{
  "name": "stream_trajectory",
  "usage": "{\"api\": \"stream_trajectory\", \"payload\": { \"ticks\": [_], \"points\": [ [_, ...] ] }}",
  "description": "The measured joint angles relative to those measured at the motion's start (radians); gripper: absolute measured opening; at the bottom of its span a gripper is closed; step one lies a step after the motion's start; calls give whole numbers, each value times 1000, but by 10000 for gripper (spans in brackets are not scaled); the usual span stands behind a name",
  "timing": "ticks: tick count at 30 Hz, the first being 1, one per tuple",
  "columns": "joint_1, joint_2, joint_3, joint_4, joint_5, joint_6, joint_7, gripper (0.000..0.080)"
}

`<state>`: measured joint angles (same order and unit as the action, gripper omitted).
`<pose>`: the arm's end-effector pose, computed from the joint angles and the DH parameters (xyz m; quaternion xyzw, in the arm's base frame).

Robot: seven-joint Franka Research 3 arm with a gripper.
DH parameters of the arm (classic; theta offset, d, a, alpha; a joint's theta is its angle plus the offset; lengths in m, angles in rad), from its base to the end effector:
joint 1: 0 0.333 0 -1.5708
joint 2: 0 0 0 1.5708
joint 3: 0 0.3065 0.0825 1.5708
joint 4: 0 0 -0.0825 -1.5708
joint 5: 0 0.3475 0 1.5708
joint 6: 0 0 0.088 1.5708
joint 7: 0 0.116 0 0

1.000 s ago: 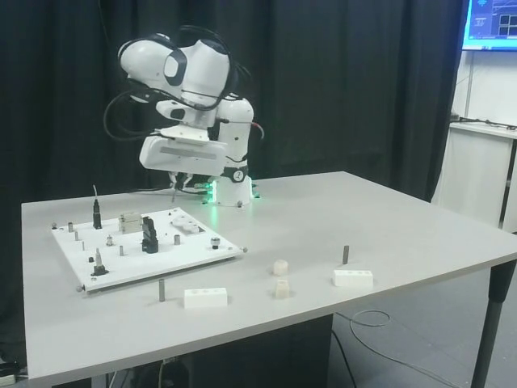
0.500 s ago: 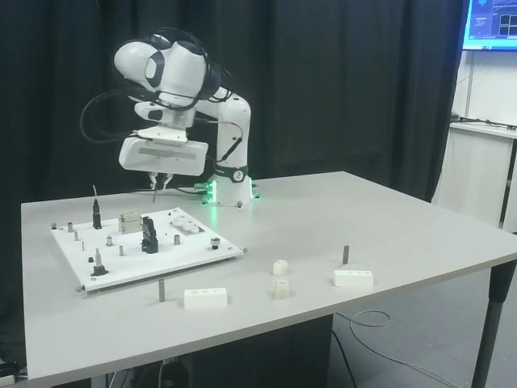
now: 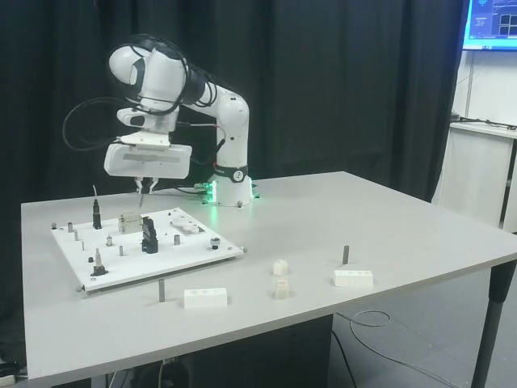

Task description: Insert square peg 1.

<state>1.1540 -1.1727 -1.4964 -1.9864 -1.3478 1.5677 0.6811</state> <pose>0.3868 -0.3876 0.3341 0.9385 -0.3311 -0.0173 0.0966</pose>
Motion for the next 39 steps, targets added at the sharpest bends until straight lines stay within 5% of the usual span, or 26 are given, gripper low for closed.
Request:
{"api": "stream_trajectory", "payload": {
  "ticks": [20, 39],
  "points": [
    [-133, -7, -70, -84, -1, 65, -86, 27],
    [-278, -48, -83, -197, -1, 159, -146, 27]
  ]
}}
